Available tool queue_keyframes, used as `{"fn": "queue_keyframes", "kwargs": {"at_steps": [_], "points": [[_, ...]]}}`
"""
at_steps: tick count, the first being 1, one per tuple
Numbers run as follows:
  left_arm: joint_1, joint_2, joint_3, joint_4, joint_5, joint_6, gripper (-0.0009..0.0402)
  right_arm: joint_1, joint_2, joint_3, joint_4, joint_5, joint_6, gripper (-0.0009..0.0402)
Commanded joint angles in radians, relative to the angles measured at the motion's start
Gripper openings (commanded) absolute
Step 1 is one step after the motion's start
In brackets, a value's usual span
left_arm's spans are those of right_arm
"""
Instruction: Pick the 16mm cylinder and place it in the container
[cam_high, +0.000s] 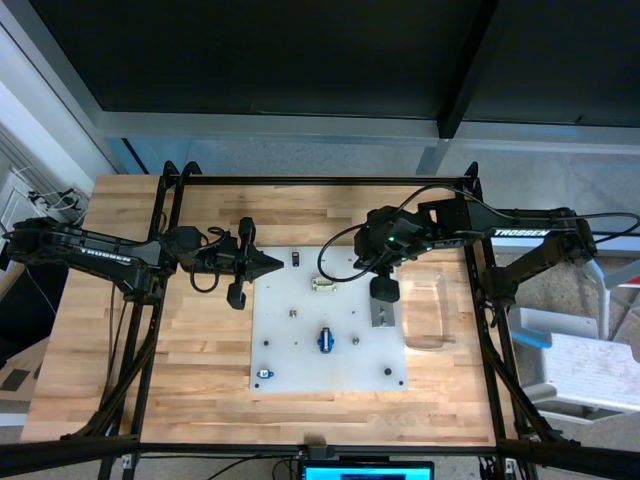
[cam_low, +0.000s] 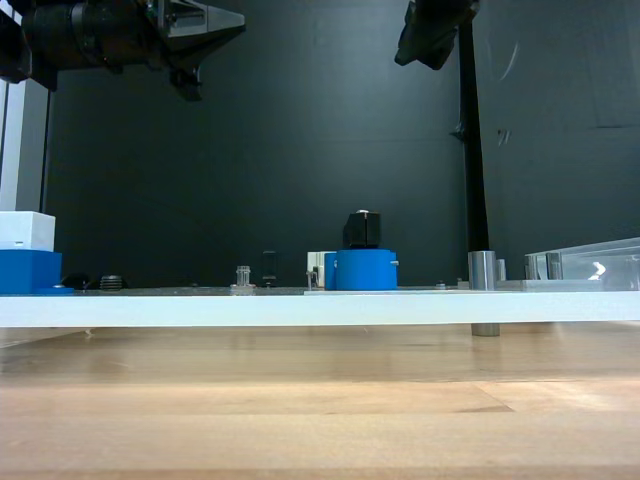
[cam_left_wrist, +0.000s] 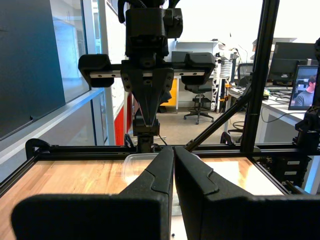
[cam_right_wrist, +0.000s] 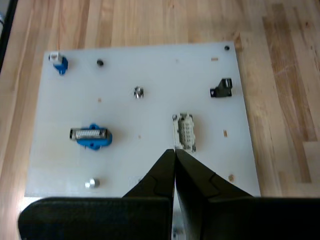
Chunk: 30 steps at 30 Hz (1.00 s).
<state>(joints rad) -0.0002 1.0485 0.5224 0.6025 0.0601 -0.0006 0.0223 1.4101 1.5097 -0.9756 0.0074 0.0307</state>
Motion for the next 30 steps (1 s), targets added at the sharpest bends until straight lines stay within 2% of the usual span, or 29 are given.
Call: {"fn": "queue_keyframes", "kwargs": {"at_steps": [1, 14, 23, 30], "points": [[0.0, 0.0, 0.0, 0.0, 0.0, 0.0, 0.0, 0.002, 0.02, 0.027, -0.057, 0.0, -0.015, 0.0], [0.0, 0.0, 0.0, 0.0, 0.0, 0.0, 0.0, 0.02, 0.04, 0.037, -0.152, 0.0, -0.004, 0.0], [0.0, 0.0, 0.0, 0.0, 0.0, 0.0, 0.0, 0.031, 0.04, 0.035, -0.177, 0.004, 0.053, 0.0], [0.0, 0.0, 0.0, 0.0, 0.0, 0.0, 0.0, 0.071, 0.051, 0.035, -0.204, 0.003, 0.089, 0.0]]}}
